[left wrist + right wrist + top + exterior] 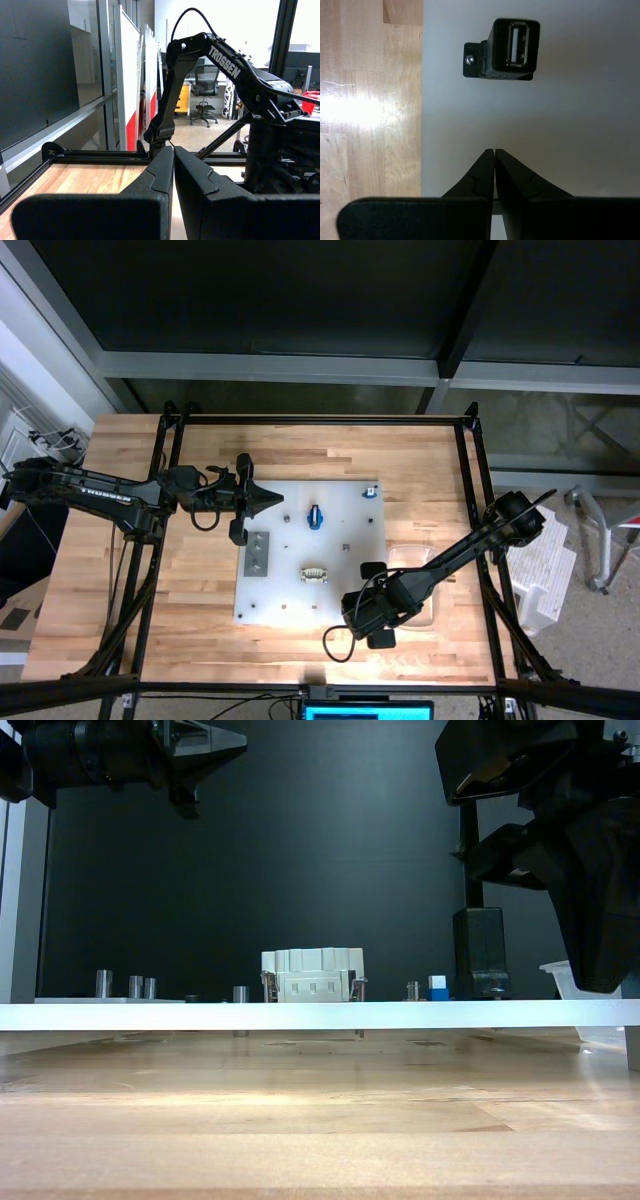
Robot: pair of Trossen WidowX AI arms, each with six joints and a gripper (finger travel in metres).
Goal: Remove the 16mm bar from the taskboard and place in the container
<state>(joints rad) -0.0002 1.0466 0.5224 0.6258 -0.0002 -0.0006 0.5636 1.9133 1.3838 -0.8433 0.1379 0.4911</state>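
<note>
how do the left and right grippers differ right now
Left gripper points level, high by the taskboard's far left corner; right gripper points straight down over the board's near right corner. Left faces the right arm; right faces a black socket. Both have fingers shut, holding nothing.

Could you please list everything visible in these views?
taskboard: one, white, mid-table.
block: one, grey, board's left side.
knob: one, blue, board's far half.
connector: one, metal, board's middle.
USB socket: one, black, board's right edge.
small fitting: one, blue-white, board's far right corner.
pegs: at least four, grey metal, upright on board.
container: one, clear, on table right of board.
table: one, light wood, under everything.
left tool: one, black, shut, raised above board's far left corner.
right tool: one, black, shut, pointing down over board's near right corner.
</note>
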